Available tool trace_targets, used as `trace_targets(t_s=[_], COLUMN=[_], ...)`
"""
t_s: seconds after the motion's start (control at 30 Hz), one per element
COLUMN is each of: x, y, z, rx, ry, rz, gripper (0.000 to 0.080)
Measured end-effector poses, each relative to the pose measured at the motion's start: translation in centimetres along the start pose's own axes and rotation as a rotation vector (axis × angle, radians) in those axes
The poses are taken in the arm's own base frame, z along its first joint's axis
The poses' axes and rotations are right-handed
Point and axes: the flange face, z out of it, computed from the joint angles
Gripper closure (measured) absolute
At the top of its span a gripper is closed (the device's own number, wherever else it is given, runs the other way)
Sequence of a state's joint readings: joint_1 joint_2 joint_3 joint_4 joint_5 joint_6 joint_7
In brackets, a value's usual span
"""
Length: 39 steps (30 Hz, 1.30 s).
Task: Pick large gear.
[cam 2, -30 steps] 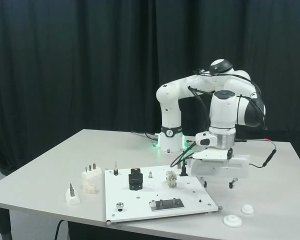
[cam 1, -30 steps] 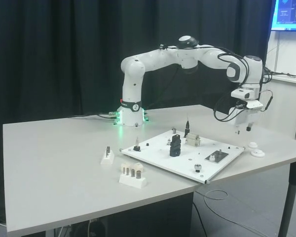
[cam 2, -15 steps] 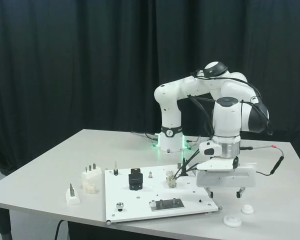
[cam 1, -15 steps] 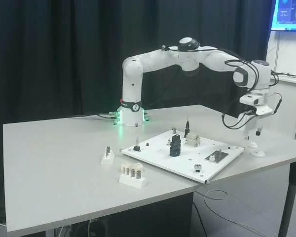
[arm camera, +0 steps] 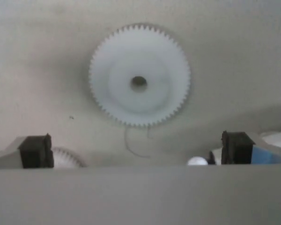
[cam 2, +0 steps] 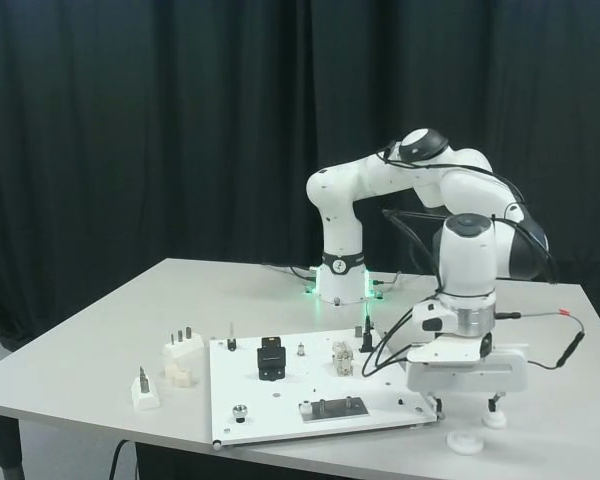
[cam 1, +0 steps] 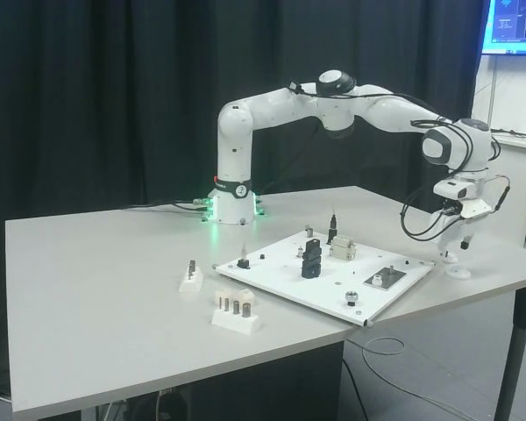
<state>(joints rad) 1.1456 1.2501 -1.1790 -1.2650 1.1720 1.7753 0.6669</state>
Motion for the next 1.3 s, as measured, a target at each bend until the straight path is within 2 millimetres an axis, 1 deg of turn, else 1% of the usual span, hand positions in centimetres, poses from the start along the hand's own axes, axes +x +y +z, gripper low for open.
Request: trace_targets(t_s=[0.33, 0.57, 0.73, 0.93, 1.3], x=[-1.7, -2.2, -1.9, -1.0, 0.3], y=[-1.6, -2.1, -2.0, -1.8, -1.9], z=[1.6, 2.1, 2.1, 2.0, 2.4], rx=[-0.029, -0.040, -0.036, -0.030, 0.007], ry=[0.079, 0.121, 0.130, 0.128, 0.056], rz=[0.081, 0.102, 0.111, 0.124, 0.167], gripper=[0.0003, 0.0003, 0.0003, 0.0003, 0.0003])
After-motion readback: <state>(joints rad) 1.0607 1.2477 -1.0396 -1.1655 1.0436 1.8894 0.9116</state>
